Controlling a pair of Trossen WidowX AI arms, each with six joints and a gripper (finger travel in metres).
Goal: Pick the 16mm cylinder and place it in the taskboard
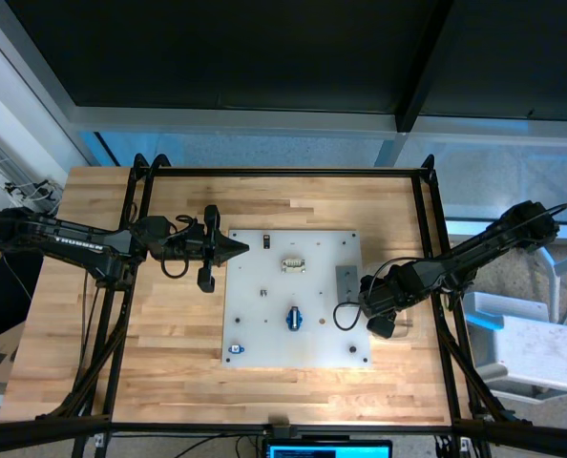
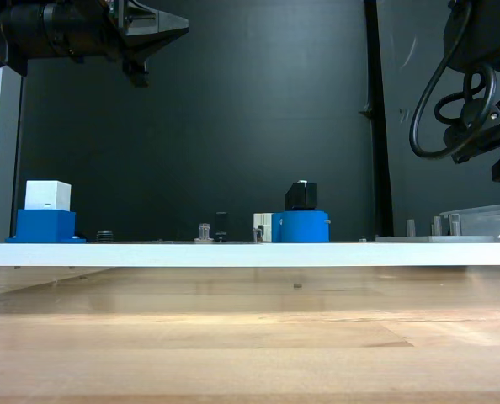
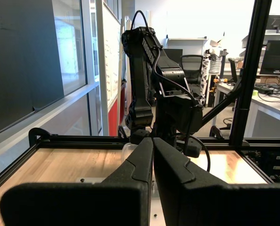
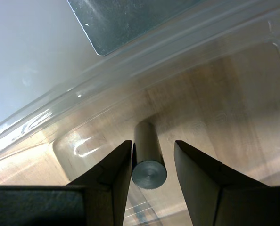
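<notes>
Only the right wrist view gets the 16mm cylinder [image 4: 148, 155] at all, lying in the clear tray [image 4: 215, 117] between the right gripper [image 4: 152, 153] fingers, and I can't tell if either pad actually touches it. The tray is mostly glare and blur, and a grey plate [image 4: 126, 19] runs out of frame. In the high view that gripper covers the cylinder completely, just off the right edge of the taskboard [image 1: 264, 329]. In the low view the board is edge-on, so its holes are out of sight, and the right gripper is chopped by the right edge. The left gripper [image 3: 152, 140], up over the board's left edge, blocks most of the board in its own view.
</notes>
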